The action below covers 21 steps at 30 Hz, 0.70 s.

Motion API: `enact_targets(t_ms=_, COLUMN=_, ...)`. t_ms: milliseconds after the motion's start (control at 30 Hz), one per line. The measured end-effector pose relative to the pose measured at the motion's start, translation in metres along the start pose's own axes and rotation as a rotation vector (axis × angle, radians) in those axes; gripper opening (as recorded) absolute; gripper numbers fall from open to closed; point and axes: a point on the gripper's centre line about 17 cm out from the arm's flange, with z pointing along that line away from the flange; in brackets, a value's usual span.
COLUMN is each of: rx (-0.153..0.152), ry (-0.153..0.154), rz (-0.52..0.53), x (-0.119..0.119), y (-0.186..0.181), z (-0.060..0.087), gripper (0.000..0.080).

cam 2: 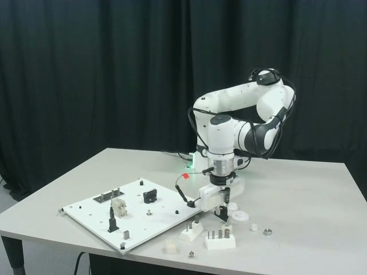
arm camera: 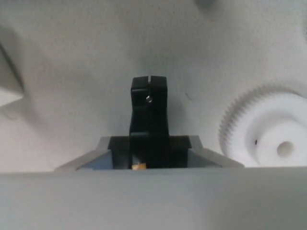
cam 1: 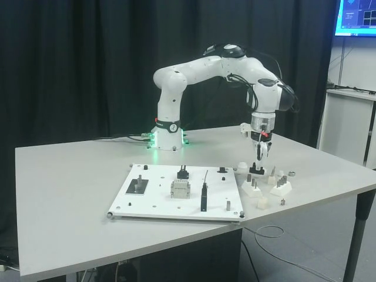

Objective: Place D-SUB.

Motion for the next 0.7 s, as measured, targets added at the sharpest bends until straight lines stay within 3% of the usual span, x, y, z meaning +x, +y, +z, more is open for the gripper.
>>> enact_targets(t_ms=500, rx=0.067, ry=-0.011, rz=-0.012, x=0.007, y=-0.008, z=0.001, gripper=0.0155)
enact_targets(t_ms=533, rx=0.072, ry=-0.011, rz=-0.014, x=0.008, y=-0.009, z=0.001, gripper=0.0336)
enact_targets(t_ms=700, rx=0.087, ry=-0.014, rz=-0.011, x=0.010, y=-0.014, z=-0.001, gripper=0.0336)
